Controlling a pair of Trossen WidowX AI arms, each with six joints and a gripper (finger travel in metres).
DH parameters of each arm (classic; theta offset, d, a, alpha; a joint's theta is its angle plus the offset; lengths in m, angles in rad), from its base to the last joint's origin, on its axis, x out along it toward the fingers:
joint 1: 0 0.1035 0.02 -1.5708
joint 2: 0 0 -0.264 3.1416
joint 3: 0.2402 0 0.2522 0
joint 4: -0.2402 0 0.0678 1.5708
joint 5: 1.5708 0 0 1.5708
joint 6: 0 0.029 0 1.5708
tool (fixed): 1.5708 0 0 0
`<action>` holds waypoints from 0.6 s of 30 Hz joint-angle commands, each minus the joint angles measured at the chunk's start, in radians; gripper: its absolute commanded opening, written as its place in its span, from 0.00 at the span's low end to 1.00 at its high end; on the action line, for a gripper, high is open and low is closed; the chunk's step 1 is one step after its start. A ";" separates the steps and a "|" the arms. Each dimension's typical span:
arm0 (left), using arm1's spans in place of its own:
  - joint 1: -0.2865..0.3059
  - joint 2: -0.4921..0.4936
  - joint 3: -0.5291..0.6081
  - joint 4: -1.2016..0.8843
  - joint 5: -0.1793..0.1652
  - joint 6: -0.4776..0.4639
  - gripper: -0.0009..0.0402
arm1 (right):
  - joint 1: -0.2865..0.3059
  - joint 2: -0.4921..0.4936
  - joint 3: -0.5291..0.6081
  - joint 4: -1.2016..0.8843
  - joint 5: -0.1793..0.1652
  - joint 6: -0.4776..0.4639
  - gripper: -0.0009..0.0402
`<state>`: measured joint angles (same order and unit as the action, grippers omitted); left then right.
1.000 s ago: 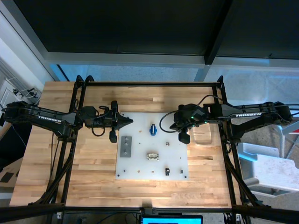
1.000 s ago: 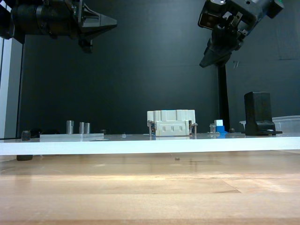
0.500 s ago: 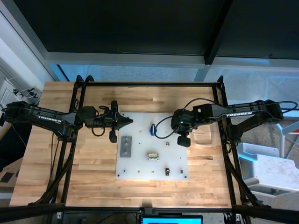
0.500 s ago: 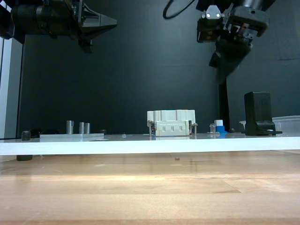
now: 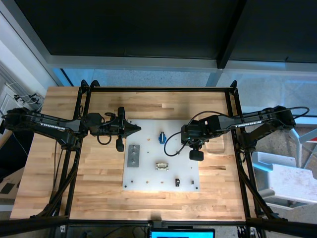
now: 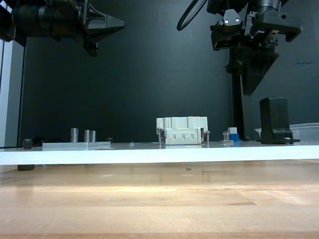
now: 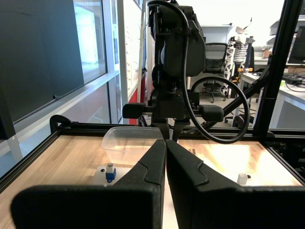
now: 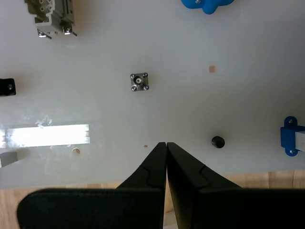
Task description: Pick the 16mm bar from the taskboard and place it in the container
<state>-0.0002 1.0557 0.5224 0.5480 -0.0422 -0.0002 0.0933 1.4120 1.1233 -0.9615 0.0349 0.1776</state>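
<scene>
Though pinched empty, right gripper (image 6: 247,92) high over right edge of white taskboard (image 5: 148,171).
Left gripper (image 5: 137,129) likewise, over far-left corner; clear rounded container (image 5: 218,144) just right.

The left arm (image 5: 44,125) and right arm (image 5: 257,120) are matt black, each with white TROSSEN lettering along the forearm. The left gripper (image 5: 137,129), centre-left of the high view, tapers to a wedge, fingers meeting along a thin seam. The right gripper (image 6: 249,92), upper right of the low view, looks alike; a black cable (image 7: 246,107) loops from its wrist.
</scene>
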 commanded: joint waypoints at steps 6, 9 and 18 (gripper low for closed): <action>0.000 0.000 0.000 0.000 0.000 0.000 0.02 | 0.075 0.000 0.000 -0.002 0.025 0.023 0.02; 0.000 0.000 0.000 0.000 0.000 0.000 0.02 | 0.104 0.000 0.000 -0.019 0.025 0.046 0.02; 0.000 0.000 0.000 0.000 0.000 0.000 0.02 | 0.189 0.000 0.000 -0.030 0.024 0.153 0.02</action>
<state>-0.0002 1.0554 0.5224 0.5480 -0.0422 -0.0006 0.2707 1.4120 1.1233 -0.9920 0.0597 0.3161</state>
